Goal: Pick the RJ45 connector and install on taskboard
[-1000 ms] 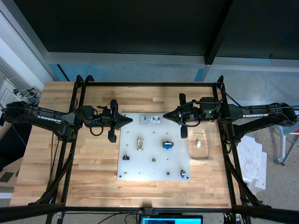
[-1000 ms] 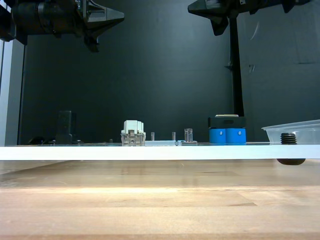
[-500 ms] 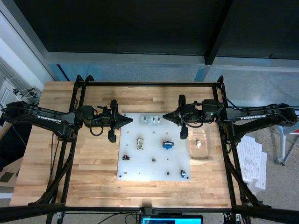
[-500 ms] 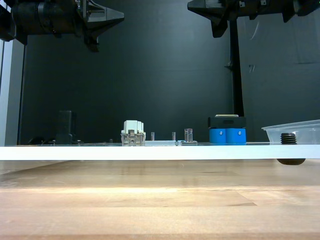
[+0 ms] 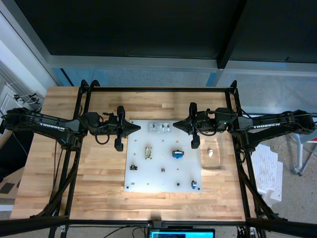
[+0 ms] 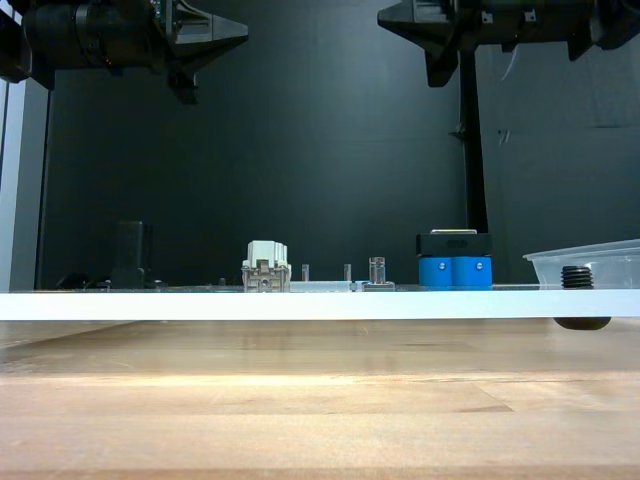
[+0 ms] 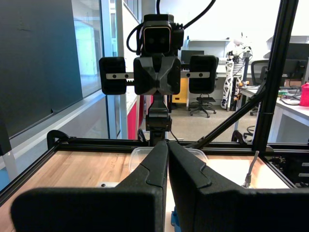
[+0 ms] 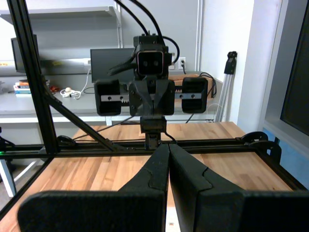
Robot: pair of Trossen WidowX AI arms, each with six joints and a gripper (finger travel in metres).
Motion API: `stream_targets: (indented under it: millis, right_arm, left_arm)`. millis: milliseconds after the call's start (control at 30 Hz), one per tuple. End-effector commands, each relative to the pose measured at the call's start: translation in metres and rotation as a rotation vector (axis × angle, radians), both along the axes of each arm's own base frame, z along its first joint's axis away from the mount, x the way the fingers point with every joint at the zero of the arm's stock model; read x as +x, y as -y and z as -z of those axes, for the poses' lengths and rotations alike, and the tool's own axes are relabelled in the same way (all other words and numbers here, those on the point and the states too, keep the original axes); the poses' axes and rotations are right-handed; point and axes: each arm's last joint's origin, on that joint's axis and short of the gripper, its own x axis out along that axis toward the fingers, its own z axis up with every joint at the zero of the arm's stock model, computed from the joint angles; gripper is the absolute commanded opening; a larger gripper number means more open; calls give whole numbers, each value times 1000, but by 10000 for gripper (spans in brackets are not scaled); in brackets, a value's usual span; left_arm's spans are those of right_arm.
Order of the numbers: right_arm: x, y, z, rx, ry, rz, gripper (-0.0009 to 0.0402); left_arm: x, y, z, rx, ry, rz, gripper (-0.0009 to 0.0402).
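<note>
RJ45 connector: I cannot tell whether it sits in the blue jack [image 5: 194,185] at the near right corner of the white board [image 5: 148,178] or in the clear tray [image 5: 212,167]. The right gripper [image 5: 176,124], jaws together and empty, has drawn back slightly toward the right edge of the bench [image 5: 99,173], which suggests it is retreating. The left gripper [image 5: 137,128] hangs closed.

Left gripper [image 7: 167,143] closed, right gripper [image 7: 157,77] opposite

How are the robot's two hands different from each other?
The left hand hangs by the far left corner of the white board and points right; the right hand hangs by its far right part and points left. The right hand is on the side with the clear tray; the left hand is not. Both are black, shut, empty and high above the board.
</note>
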Motion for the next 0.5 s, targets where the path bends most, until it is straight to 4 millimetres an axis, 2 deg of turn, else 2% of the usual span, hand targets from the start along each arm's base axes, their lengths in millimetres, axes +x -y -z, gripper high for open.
stream_targets:
  millis: [33,500]
  right_arm:
    - [0,0,2,-1,-6,0,0]
    - [-2,0,12,10,-4,8,0]
  left_arm:
    - [0,0,0,0,1,0,0]
    - [0,0,0,0,1,0,0]
